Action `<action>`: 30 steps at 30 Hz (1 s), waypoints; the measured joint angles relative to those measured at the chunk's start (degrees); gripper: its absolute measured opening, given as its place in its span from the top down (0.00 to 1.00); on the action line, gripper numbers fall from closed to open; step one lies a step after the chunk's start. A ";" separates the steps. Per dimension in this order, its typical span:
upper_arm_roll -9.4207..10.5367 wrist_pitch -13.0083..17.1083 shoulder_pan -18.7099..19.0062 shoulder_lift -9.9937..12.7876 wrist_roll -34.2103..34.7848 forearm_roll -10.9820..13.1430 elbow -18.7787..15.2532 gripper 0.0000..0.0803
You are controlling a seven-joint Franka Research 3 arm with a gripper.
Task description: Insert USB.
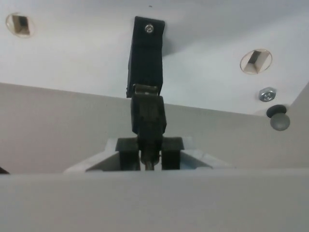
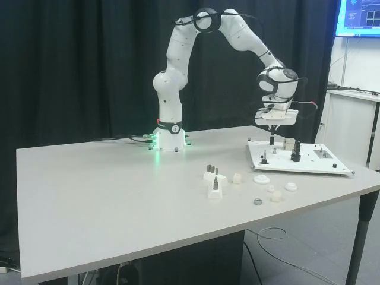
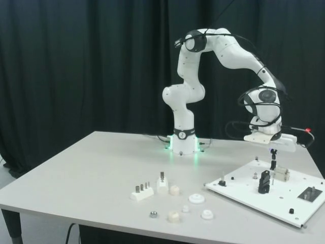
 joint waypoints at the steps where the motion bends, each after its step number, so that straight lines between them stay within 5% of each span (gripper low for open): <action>1: 0.07 0.00 -0.10 0.05 -0.08 0.11 0.01 0.89; 30: 3.10 0.62 -3.50 0.73 -1.12 0.88 0.07 0.89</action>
